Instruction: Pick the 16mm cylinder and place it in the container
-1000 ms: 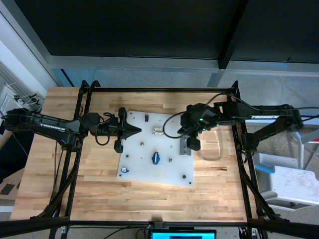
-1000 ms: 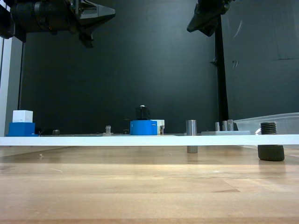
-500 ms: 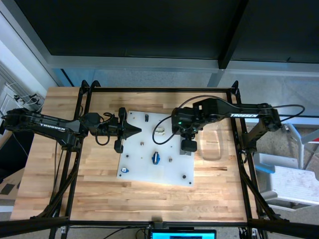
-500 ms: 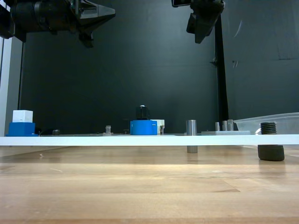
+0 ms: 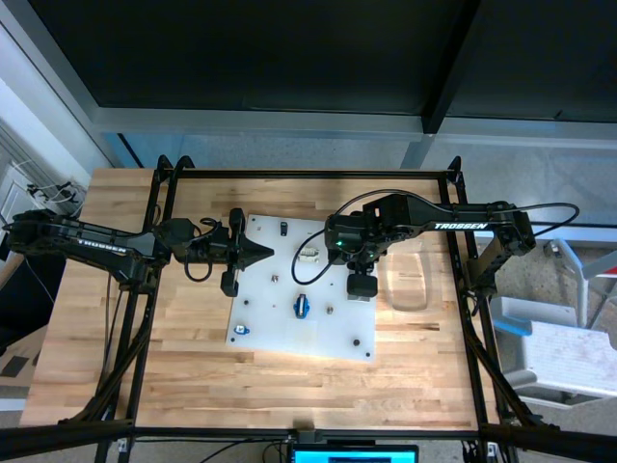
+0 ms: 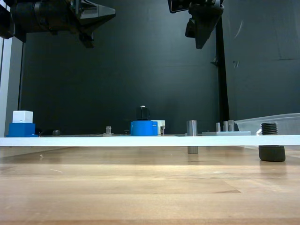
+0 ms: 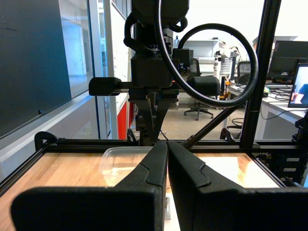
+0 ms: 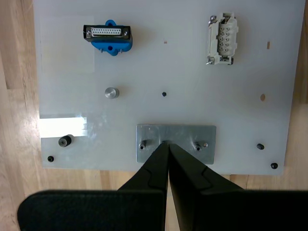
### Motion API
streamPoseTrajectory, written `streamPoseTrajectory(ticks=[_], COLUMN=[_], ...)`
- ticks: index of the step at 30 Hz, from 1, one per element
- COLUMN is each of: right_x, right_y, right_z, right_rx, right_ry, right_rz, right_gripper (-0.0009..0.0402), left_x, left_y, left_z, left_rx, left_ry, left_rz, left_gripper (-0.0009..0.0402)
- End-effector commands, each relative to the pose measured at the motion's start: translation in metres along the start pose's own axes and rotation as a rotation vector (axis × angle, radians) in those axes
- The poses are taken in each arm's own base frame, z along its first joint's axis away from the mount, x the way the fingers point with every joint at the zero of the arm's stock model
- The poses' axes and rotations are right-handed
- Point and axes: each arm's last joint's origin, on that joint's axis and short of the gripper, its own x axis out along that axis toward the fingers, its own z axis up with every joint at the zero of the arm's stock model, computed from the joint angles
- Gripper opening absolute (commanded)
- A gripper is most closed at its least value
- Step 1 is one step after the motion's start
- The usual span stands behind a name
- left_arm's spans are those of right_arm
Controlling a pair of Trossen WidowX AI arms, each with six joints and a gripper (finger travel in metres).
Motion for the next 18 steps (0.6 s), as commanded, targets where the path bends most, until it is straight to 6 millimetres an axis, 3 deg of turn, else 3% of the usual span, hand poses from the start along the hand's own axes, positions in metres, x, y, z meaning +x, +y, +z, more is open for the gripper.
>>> streamPoseTrajectory(ticks=[1,18], right_x=[0.005,0.036], right_y=[0.002,0.027], right_z=[0.001,0.009], right_rx=[-0.010,-0.078], right_ry=[0.018,0.092], right_rz=[0.000,-0.010], right_gripper=[0.0000,0.0004], left_x=[0.000,0.000], left_y=[0.000,0.000], left_z=[0.000,0.000], left_rx=[0.000,0.000], left_ry=[0.000,0.000], left_rz=[0.000,0.000], left_gripper=[0.0000,0.0000])
